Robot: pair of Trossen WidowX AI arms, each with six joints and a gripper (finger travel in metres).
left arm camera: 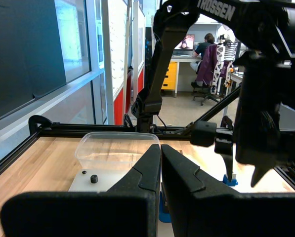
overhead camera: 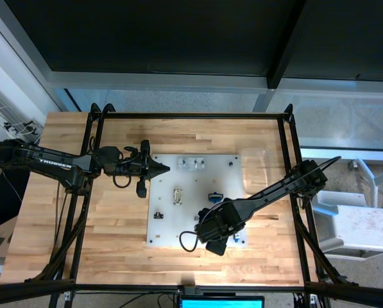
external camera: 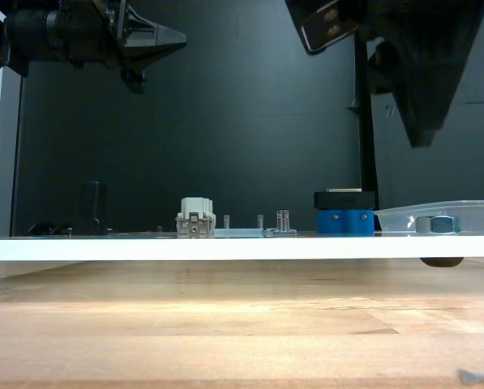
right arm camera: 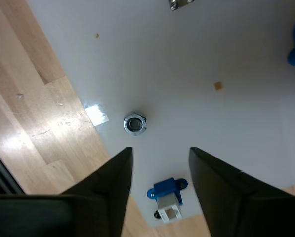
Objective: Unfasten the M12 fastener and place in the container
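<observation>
The nut point(right arm camera: 135, 123) is a small silver hexagon with a dark centre. It sits on the white board point(overhead camera: 169, 224) close to the near right edge, apparently run well down on its stud, since no ribs show around it. In the low view it seems to lie inside the tub point(overhead camera: 255, 154), but the high view shows no nut in there; the tub stands apart at the board's far right.

The right gripper point(right arm camera: 160, 149) hangs above the nut, pointing down, with its fingers spread wide and nothing between them. The nut lies just ahead of the gap, not yet between the tips. A blue connector point(right arm camera: 167, 190) sits just beside it, nearer the edge. The left gripper point(left arm camera: 158, 150) hovers high over the board's left side, its fingers pressed together on nothing.

The nut looks like bright, smooth metal: hard, light and probably slippery. It is best pinched across two opposite flats, low enough for the pads to bite, and it will need turning off the thread rather than pulling. Once free it may squirt out of a loose grip. The tub is thin clear plastic with rounded corners, and is likely to shift if knocked.
</observation>
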